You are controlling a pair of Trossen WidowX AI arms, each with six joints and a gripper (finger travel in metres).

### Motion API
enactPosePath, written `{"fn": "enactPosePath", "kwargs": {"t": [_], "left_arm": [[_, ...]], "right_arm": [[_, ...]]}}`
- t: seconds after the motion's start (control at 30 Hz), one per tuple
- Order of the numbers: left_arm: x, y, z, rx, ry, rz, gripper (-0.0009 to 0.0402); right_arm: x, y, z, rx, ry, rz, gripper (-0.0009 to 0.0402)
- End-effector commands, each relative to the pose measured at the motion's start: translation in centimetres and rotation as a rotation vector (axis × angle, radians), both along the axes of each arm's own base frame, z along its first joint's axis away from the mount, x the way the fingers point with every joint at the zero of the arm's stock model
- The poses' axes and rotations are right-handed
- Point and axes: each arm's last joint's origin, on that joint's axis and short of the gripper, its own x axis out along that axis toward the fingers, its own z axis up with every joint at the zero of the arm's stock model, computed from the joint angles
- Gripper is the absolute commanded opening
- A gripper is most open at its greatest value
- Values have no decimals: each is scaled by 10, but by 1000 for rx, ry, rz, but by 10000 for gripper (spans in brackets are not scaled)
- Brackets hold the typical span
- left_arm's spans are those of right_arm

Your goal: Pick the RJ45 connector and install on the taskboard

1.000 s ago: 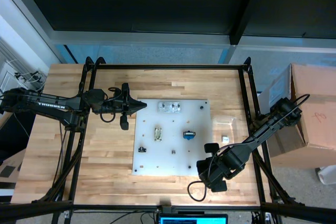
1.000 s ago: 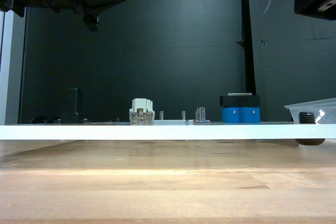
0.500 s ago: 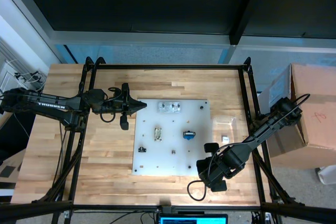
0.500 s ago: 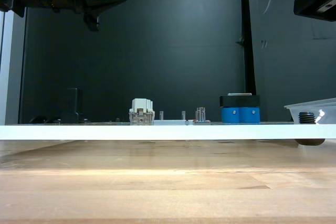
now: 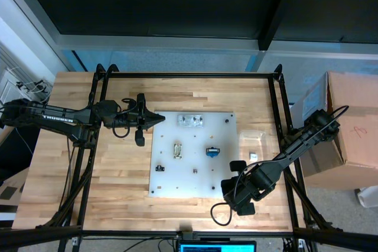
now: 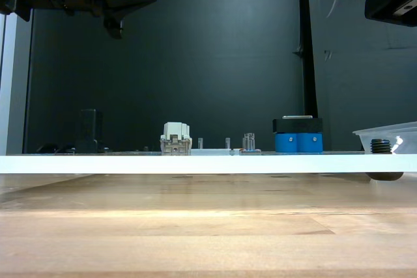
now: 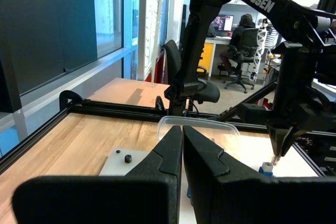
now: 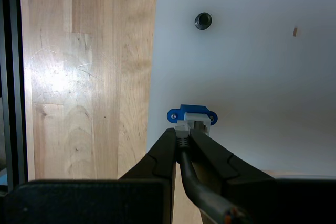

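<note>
We record the table [image 5: 118, 169] as pale planked wood with a low sheen; the taskboard [image 8: 252, 66] on it is smooth, matt white plastic; its socket mount [image 8: 191, 115] is glossy blue plastic. The left gripper [image 7: 182, 128], raised over the board's left edge, has matt black plastic fingers pressed together; the right gripper [image 8: 182, 132], raised over the board above the mount, is likewise matt black and clamps the RJ45 connector [image 7: 273, 159], pale plastic, on a smooth black cable [image 8: 197, 192]. The tray [image 7: 199, 127] is clear glossy plastic; the box [image 5: 348, 128] is plain brown cardboard.
</note>
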Motion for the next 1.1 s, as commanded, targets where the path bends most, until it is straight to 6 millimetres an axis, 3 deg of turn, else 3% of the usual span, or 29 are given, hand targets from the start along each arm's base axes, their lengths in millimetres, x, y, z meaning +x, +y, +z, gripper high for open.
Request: {"fn": "enactPosePath", "kwargs": {"t": [0.03, 0.43, 0.9, 1.1], "left_arm": [[0, 0, 0, 0, 0, 0, 0], [0, 0, 0, 0, 0, 0, 0], [0, 0, 0, 0, 0, 0, 0], [0, 0, 0, 0, 0, 0, 0]], "right_arm": [[0, 0, -2, -7, 7, -1, 0], [1, 1, 1, 16, 11, 2, 0], [2, 3, 44, 31, -2, 0, 0], [0, 1, 52, 44, -20, -1, 0]]}}
